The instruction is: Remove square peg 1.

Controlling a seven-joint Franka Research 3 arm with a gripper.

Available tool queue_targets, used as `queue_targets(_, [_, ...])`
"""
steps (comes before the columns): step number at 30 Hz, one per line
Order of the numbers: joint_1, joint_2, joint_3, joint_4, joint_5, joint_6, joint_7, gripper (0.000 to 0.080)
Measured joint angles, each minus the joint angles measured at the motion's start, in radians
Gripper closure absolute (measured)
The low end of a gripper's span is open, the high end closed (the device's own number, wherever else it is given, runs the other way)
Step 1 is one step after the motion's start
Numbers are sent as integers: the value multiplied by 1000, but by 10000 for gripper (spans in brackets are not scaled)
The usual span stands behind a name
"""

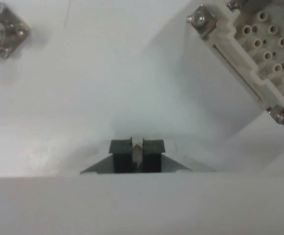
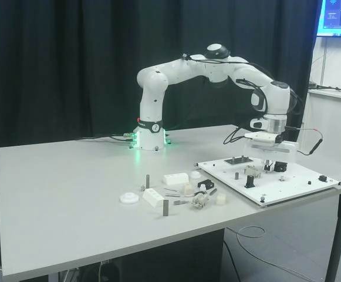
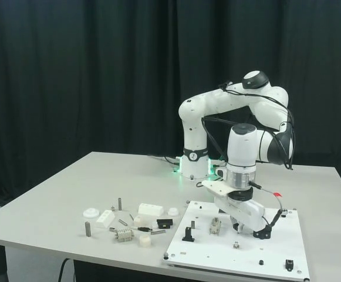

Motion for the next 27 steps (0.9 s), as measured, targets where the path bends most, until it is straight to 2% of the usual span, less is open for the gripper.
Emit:
queue_targets(11, [5, -15, -7, -13, 0, 1, 2, 766])
queue_targets(21, [28, -23, -32, -31, -2, 0, 6, 766])
queue_targets(27, [43, -23, -52, -36, -21, -1, 8, 766])
